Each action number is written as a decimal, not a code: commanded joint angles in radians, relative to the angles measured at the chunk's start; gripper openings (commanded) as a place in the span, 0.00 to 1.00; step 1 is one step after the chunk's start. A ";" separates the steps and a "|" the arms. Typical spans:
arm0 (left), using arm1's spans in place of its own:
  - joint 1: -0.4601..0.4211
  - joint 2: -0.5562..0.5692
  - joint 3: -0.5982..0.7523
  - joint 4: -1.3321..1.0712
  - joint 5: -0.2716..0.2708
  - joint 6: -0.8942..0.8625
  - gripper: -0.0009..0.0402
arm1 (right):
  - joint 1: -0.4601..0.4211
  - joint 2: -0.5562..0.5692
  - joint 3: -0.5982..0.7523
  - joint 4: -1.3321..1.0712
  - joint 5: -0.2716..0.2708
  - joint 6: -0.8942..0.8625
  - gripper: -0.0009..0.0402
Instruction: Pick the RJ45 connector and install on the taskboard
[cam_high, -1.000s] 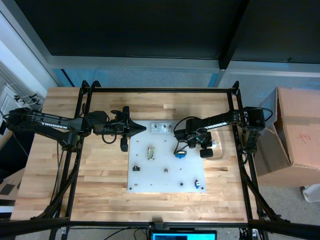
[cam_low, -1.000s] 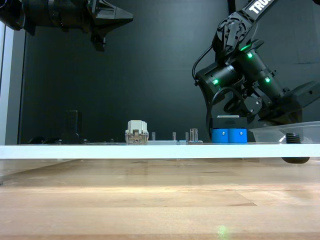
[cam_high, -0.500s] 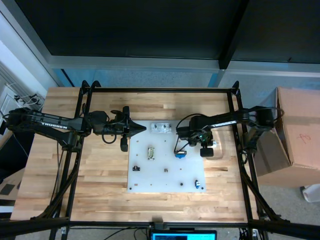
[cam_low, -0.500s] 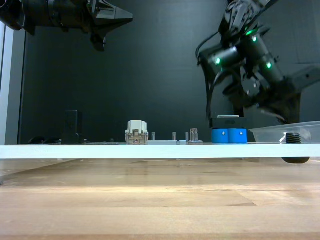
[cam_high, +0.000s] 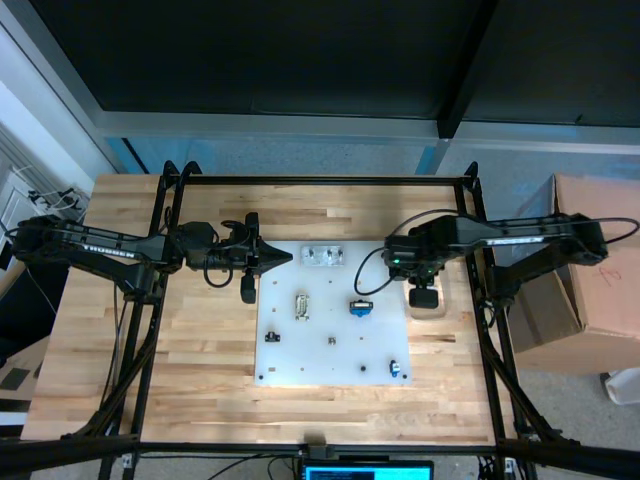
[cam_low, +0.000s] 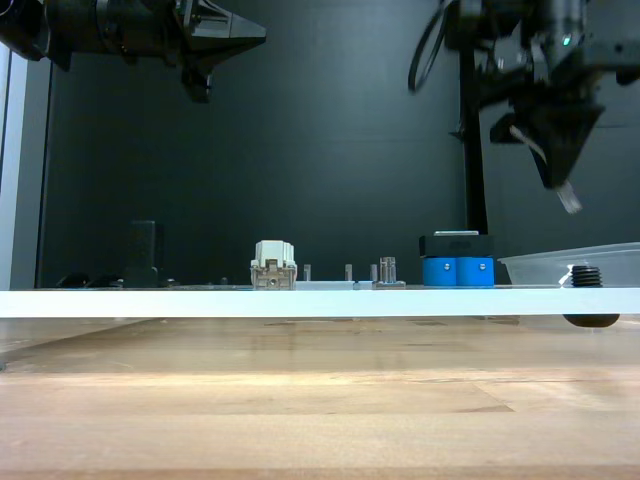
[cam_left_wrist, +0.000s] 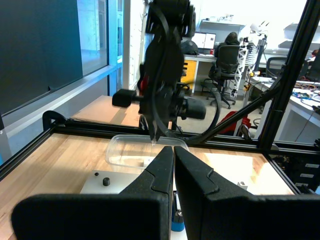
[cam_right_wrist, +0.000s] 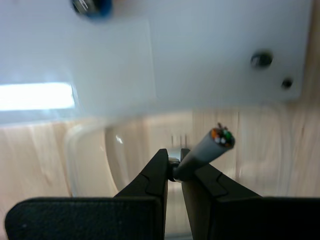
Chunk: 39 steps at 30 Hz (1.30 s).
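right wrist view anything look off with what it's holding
The right end effector, above the clear tray, is shut on the RJ45 connector, whose cable stub juts out tilted, cut wires bare. The left end effector hovers shut at the board's left edge.

1. The left arm (cam_high: 100, 245) stretched level from the left edge of the counter (cam_high: 200, 400) toward the middle, held high.
2. The left end effector (cam_high: 286, 257) pointed inward, lying level, its two fingers pressed together.
3. The right arm (cam_high: 510, 235) reached in from the right edge, with its wrist bent downward.
4. The right end effector (cam_low: 558, 178) hung raised, pointing down, fingers pinched on the RJ45 connector (cam_right_wrist: 202, 152).
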 joint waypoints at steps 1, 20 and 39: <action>0.000 0.000 0.000 0.000 0.000 0.000 0.02 | 0.025 -0.058 0.000 0.042 0.004 0.011 0.02; 0.000 0.000 0.000 0.000 0.000 0.000 0.02 | 0.355 -0.158 -0.007 0.212 0.113 0.205 0.02; 0.000 0.000 0.000 0.000 0.000 0.000 0.02 | 0.655 -0.014 -0.043 0.341 0.218 0.494 0.02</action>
